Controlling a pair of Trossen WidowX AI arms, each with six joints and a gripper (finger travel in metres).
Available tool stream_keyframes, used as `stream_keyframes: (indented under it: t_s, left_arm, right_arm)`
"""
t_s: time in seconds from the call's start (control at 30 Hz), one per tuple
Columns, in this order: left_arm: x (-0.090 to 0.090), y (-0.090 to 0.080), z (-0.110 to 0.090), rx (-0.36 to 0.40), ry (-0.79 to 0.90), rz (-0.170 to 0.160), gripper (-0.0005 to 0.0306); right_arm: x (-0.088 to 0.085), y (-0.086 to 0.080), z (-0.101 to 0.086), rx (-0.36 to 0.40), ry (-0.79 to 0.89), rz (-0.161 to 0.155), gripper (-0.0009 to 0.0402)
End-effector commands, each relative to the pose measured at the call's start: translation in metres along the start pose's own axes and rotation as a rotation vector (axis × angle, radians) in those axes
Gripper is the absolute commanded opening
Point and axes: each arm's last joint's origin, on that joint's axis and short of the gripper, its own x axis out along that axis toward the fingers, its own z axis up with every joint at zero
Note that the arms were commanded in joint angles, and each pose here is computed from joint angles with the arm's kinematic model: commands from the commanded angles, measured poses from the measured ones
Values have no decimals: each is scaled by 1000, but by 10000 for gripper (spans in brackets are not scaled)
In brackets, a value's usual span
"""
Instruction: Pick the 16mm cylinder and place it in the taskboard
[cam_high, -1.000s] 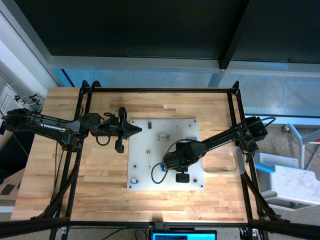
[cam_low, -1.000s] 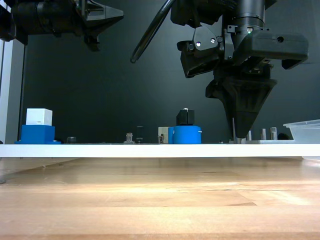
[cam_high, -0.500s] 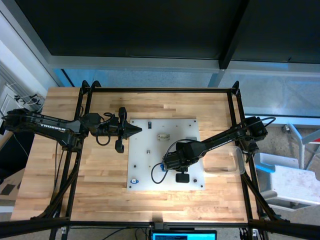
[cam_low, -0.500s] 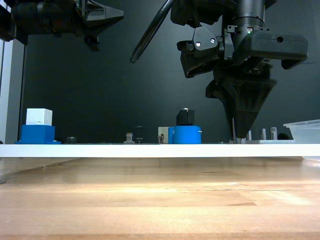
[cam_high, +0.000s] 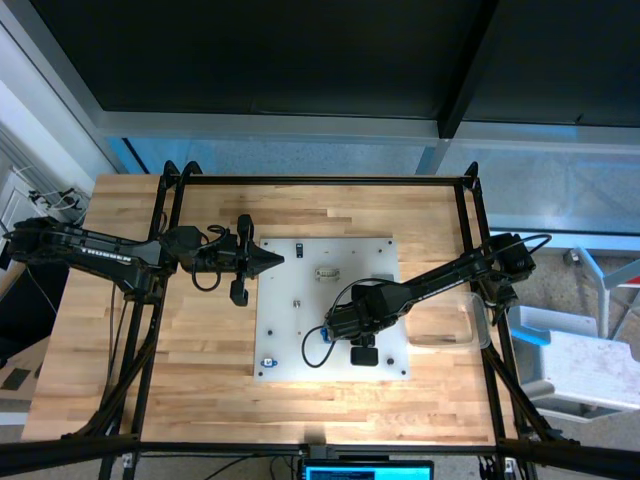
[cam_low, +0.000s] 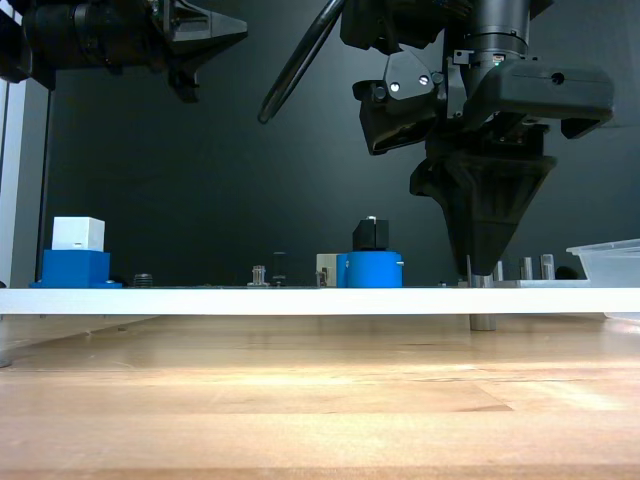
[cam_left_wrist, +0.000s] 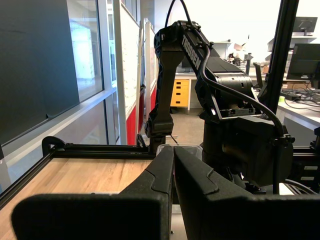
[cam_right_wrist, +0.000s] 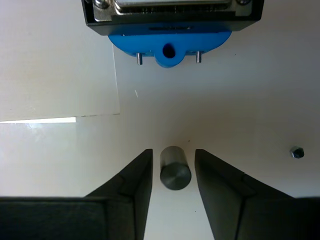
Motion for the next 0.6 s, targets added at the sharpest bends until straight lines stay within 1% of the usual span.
stream_keyframes:
  t_s: [0.03,0.27,0.47,0.6]
  left_arm:
    - [0,0,0,0,-1,0,0]
    - [0,0,0,0,0,0,0]
    - [0,0,0,0,-1,0,0]
    - [0,0,0,0,-1,0,0]
  right_arm:
    - [-1,1,0,-2,2,1,144]
    - [-3,1,-1,-2,-3,3,162]
    - [-7,1,-2,-4,-4,3,162]
    - [-13,-1,-5,-5,3,0,162]
